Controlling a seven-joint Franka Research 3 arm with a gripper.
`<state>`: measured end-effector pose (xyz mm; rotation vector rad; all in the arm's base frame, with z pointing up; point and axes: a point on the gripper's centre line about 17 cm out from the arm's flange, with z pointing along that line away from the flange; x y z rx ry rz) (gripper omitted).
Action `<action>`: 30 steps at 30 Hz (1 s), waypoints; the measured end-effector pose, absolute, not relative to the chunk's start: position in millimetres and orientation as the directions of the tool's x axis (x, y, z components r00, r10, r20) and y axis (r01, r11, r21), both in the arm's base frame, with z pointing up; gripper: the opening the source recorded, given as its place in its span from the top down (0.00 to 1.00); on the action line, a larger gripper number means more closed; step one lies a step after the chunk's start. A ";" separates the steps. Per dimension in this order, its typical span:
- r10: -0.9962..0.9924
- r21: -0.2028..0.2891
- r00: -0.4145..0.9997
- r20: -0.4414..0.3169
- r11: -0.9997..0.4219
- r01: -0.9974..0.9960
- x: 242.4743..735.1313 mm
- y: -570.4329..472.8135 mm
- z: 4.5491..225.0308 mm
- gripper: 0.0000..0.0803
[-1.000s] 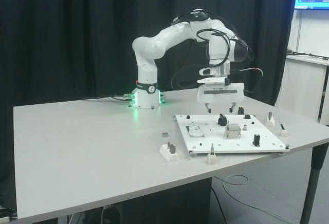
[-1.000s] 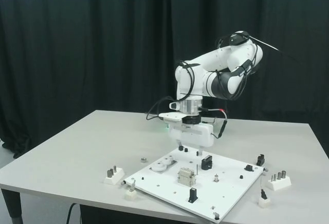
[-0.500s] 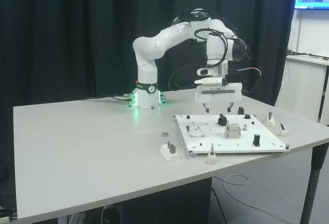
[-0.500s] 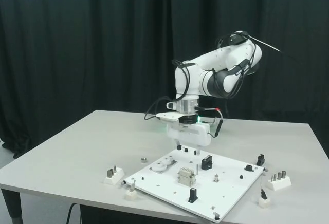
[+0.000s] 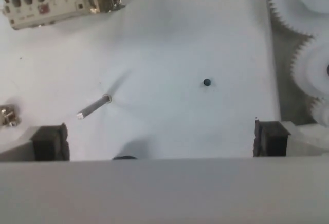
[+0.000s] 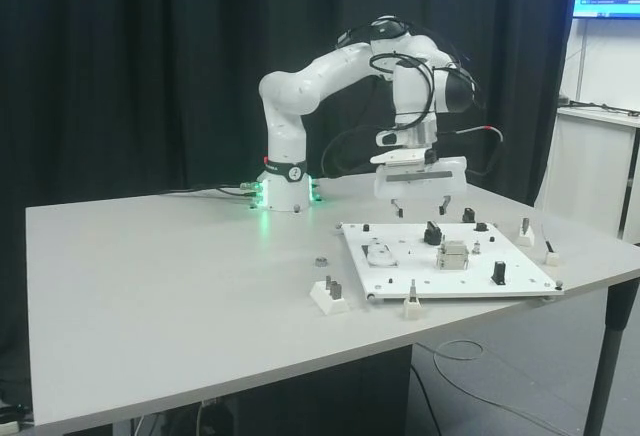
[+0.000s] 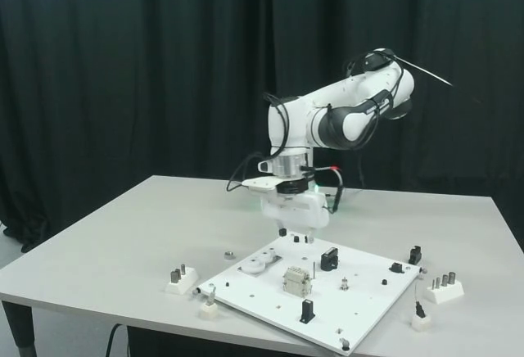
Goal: Insert square peg 1.
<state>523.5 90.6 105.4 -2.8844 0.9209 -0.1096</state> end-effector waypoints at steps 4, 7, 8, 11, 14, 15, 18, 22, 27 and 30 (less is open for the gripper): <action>-0.668 -0.141 0.744 0.003 -0.737 -0.661 523.0 84.3 105.2 0.00; -0.686 -0.152 0.728 -0.009 -0.719 -0.679 524.0 81.3 104.5 0.00; -0.689 -0.158 0.725 -0.012 -0.714 -0.682 524.7 80.7 104.3 0.00; -0.698 -0.170 0.716 -0.021 -0.703 -0.691 526.6 79.0 103.0 0.00; -0.697 -0.175 0.716 -0.029 -0.702 -0.690 527.4 78.4 101.3 0.00; -0.694 -0.175 0.719 -0.030 -0.705 -0.687 527.7 78.1 100.6 0.00; -0.680 -0.173 0.732 -0.030 -0.718 -0.674 529.0 77.4 97.9 0.00; -0.669 -0.165 0.743 -0.031 -0.730 -0.664 531.0 76.7 93.1 0.00; -0.663 -0.144 0.748 -0.027 -0.738 -0.659 534.6 74.0 85.5 0.00; -0.658 -0.130 0.752 -0.027 -0.744 -0.656 536.2 72.7 81.3 0.00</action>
